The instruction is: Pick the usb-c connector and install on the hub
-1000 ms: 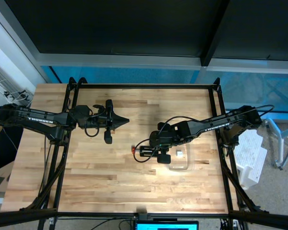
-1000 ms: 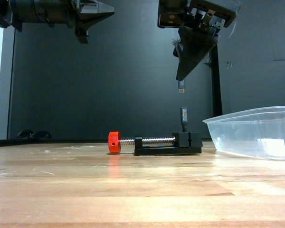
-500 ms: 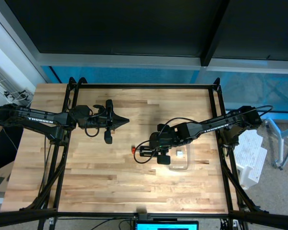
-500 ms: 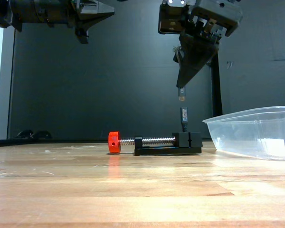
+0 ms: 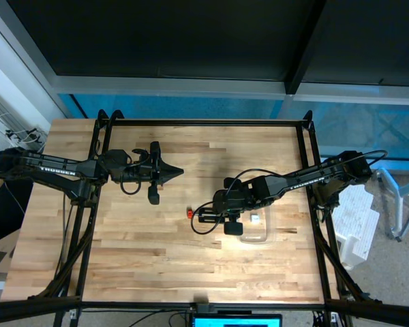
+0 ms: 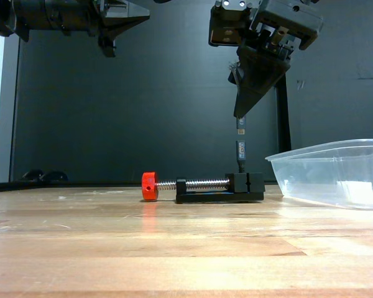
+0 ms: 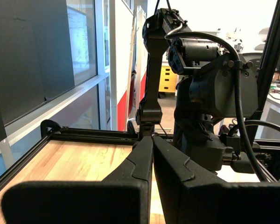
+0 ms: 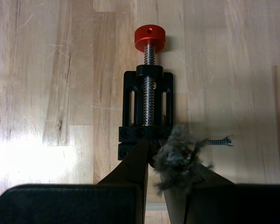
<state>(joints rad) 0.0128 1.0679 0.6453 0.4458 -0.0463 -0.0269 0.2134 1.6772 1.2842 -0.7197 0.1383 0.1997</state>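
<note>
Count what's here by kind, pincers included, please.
pincers: 2 (left pincer parked high at the left, shut; right pincer above the hub)
usb-c connector: 1, held by the right pincer
hub: 1
clear tray: 1
white square piece: 1, inside the tray
Total: 6

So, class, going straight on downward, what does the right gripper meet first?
The right gripper holds a plug; it would probably meet the hub pin first. Left gripper hangs parked left.
</note>
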